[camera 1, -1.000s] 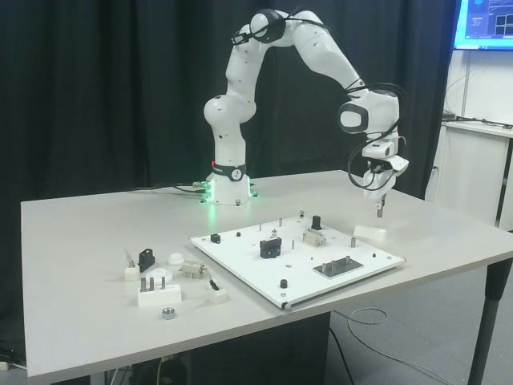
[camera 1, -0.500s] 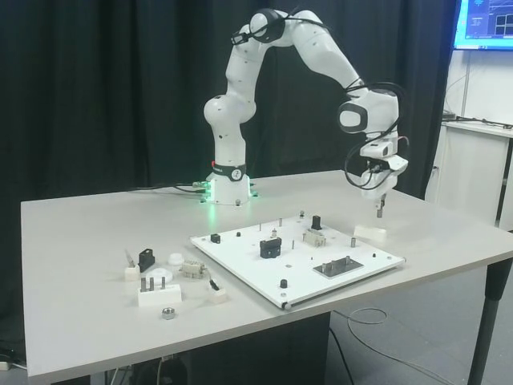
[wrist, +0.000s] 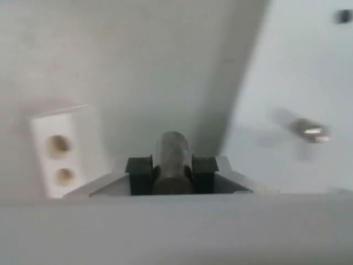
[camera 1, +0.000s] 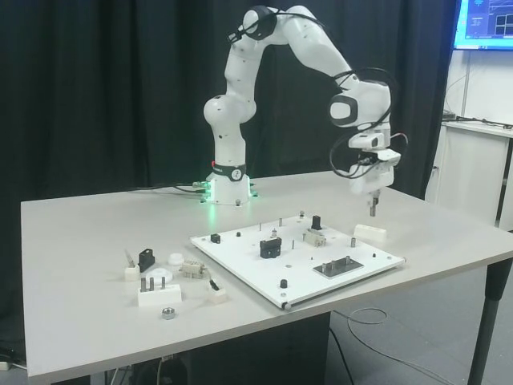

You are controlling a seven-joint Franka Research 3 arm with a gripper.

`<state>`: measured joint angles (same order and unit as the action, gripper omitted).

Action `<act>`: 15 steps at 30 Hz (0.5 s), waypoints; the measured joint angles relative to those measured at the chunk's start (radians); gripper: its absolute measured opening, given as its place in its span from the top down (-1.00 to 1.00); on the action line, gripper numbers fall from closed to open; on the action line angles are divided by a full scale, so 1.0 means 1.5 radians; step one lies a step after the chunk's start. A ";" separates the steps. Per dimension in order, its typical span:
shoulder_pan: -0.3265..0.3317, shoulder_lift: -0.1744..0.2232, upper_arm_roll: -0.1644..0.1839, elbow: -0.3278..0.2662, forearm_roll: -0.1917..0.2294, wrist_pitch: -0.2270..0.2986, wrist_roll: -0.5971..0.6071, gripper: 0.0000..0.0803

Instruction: Insert round peg 4.

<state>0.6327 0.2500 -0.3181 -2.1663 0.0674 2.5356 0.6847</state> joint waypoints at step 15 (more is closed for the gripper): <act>-0.077 -0.017 -0.037 0.018 -0.044 -0.001 -0.067 0.63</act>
<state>0.5173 0.2247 -0.3732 -2.1392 0.0019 2.5340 0.5836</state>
